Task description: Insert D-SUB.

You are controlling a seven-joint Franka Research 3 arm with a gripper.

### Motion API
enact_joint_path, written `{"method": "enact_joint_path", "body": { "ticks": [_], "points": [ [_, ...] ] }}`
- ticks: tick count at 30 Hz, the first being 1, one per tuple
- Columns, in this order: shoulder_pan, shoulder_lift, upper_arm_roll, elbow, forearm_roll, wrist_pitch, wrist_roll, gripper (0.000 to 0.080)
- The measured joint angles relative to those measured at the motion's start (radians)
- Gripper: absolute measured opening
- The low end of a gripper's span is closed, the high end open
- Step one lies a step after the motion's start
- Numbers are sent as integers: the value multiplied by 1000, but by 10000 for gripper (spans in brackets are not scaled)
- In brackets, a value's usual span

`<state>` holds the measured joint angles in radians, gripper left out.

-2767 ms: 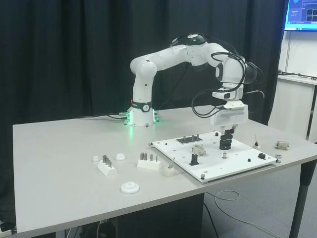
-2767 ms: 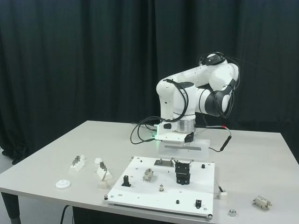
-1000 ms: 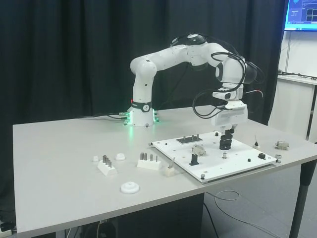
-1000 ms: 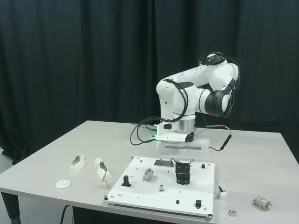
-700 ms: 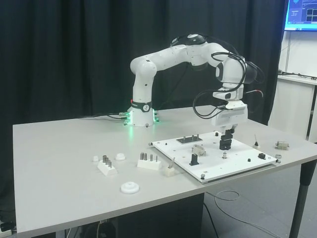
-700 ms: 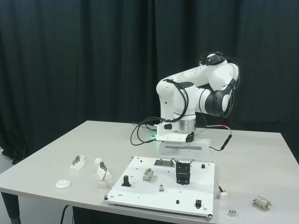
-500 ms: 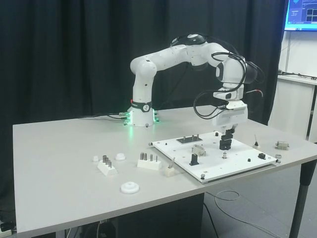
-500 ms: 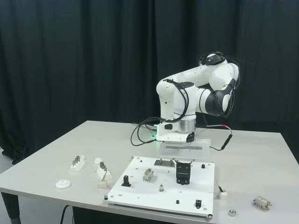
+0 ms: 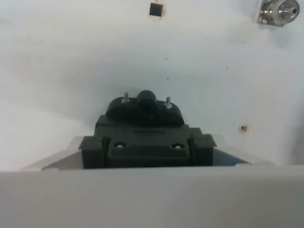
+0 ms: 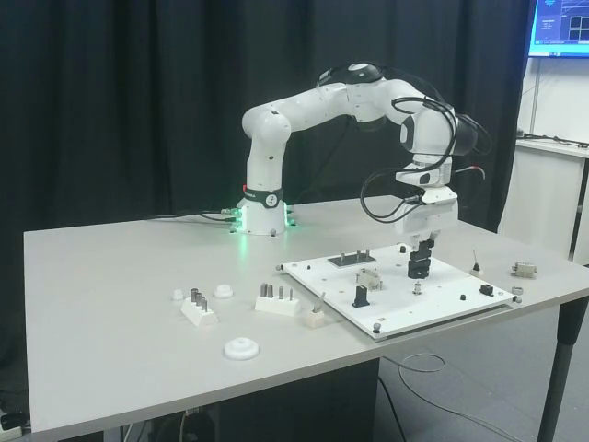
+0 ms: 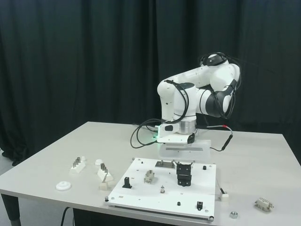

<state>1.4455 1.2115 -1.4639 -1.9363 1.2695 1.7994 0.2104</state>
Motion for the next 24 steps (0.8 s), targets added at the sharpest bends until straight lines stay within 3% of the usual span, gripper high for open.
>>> {"method": "enact_joint_path", "body": {
  "ticks": [24],
  "points": [
    [-1, -2, -4, -1, 0, -27, 3, 382]
  ]
}}
